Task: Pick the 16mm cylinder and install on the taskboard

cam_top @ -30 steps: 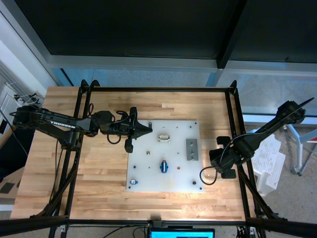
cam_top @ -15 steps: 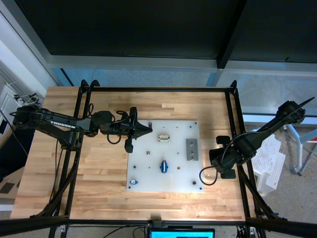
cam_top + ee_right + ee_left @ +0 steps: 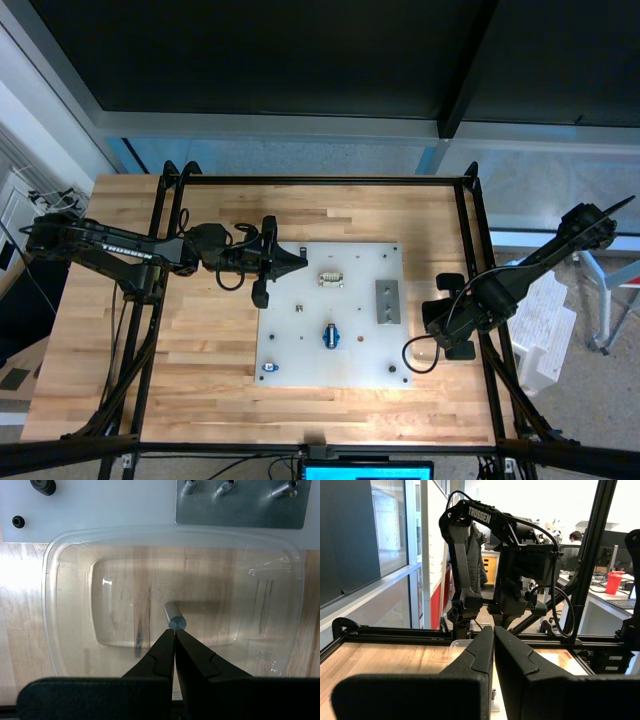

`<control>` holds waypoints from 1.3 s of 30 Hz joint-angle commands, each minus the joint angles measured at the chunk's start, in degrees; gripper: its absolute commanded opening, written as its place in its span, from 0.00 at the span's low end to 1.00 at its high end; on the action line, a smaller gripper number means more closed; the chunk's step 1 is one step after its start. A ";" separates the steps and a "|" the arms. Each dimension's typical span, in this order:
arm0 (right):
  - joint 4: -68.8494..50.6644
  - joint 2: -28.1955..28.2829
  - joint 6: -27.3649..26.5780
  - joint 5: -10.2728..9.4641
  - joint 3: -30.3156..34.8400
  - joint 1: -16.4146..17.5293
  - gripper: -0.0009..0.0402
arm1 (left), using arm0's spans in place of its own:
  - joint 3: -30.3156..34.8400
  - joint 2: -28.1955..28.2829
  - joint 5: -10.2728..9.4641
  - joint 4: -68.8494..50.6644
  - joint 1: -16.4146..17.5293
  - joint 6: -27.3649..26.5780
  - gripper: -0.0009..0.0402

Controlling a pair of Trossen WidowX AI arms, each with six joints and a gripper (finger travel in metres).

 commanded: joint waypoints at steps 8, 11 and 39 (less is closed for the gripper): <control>0.26 0.00 1.05 1.55 -0.02 0.04 0.19 | 0.00 0.02 0.00 0.02 0.00 0.00 0.02; 0.33 0.00 1.40 1.46 -0.07 0.07 0.31 | 0.00 0.02 0.00 0.02 0.00 0.02 0.02; 12.20 -1.97 2.43 2.95 -14.73 1.03 0.53 | 0.00 0.02 0.00 0.02 0.00 0.02 0.02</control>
